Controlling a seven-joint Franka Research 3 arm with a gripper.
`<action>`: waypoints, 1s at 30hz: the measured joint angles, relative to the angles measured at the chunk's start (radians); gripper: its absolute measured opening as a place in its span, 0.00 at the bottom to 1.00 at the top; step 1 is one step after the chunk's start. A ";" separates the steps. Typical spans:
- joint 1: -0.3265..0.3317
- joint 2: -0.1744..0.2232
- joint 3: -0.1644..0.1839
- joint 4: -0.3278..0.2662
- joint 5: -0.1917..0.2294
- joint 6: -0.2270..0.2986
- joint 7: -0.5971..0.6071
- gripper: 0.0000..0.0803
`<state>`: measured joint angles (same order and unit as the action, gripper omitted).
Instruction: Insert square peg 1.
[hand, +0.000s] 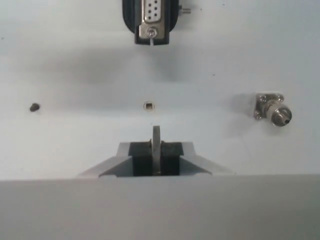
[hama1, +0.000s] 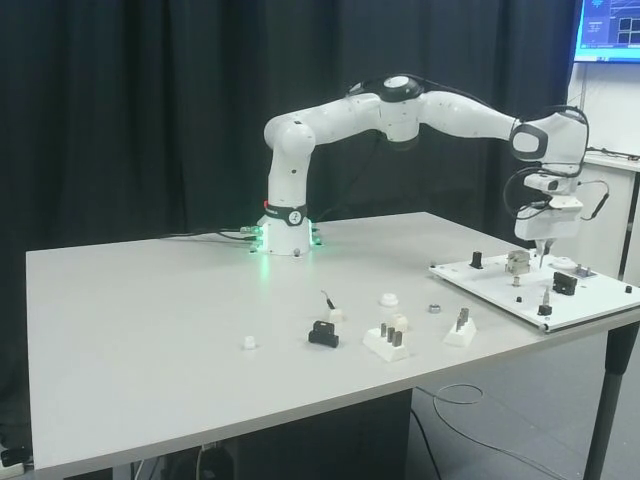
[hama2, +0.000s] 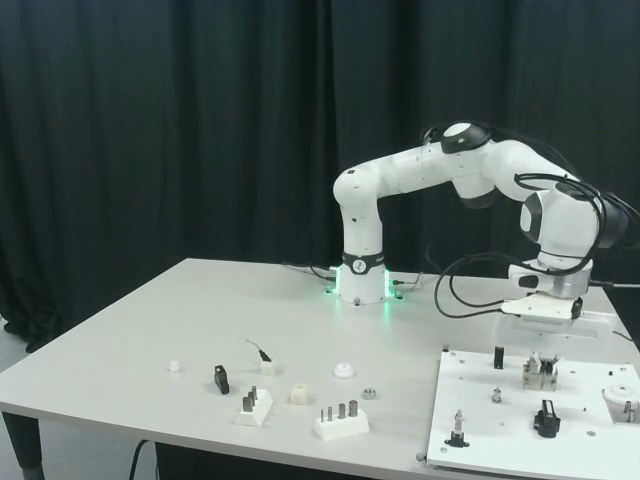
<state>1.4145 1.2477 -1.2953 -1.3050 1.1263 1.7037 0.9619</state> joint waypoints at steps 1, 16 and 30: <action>-0.001 0.000 0.004 -0.001 -0.002 0.003 0.001 0.04; -0.011 0.001 0.045 -0.012 -0.022 0.054 0.009 0.04; -0.012 0.001 0.061 -0.022 -0.023 0.078 0.017 0.04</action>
<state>1.4026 1.2490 -1.2343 -1.3266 1.1031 1.7813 0.9785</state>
